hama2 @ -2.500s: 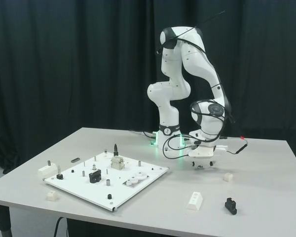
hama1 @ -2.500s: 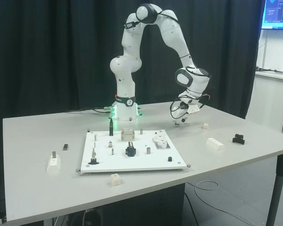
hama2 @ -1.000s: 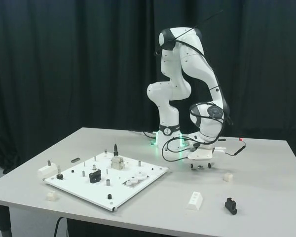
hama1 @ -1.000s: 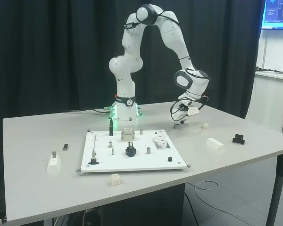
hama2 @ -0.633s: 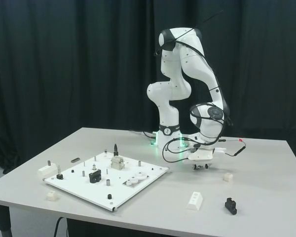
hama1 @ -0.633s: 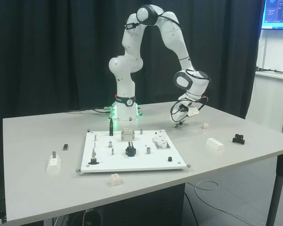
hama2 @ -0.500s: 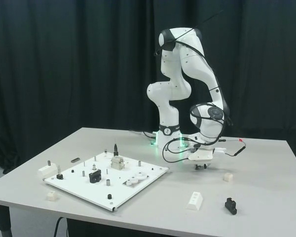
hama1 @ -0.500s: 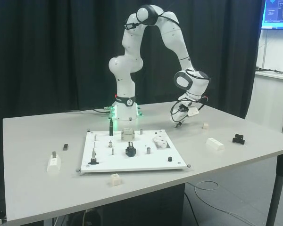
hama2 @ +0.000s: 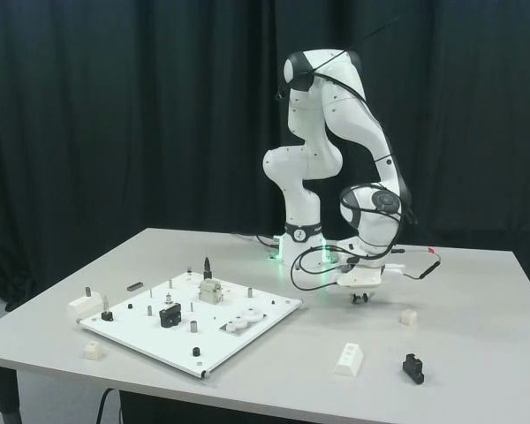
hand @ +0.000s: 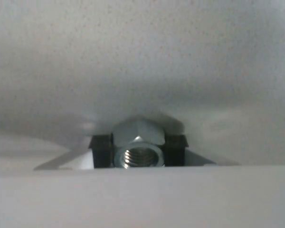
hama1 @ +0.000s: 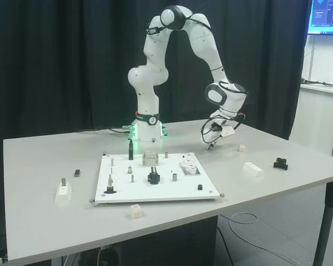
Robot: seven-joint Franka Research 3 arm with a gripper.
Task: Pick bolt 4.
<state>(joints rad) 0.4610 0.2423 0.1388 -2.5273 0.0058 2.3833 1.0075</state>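
Observation:
In the wrist view a grey metal hex piece with a threaded hole (hand: 138, 138), shaped like a nut, sits clamped between my two black fingertips (hand: 100, 151), just above the grey table. My gripper (hand: 138, 154) is shut on it. In the room views the gripper (hama1: 211, 145) (hama2: 360, 300) hangs low over the table, to the right of the white board (hama1: 172, 192) (hama2: 159, 340). Several small bolts and pegs stand on that board; I cannot tell which is bolt 4.
A small white block (hama1: 241, 148) (hama2: 409, 316) lies close to the gripper. Farther toward the table's front are a larger white block (hama1: 253, 169) (hama2: 348, 359) and a black part (hama1: 281, 163) (hama2: 412, 367). The arm's base (hama1: 147, 130) stands behind the board.
The wrist has shifted a little toward the board and turned slightly, with the gripper staying low over the table. Nothing on the board has moved.

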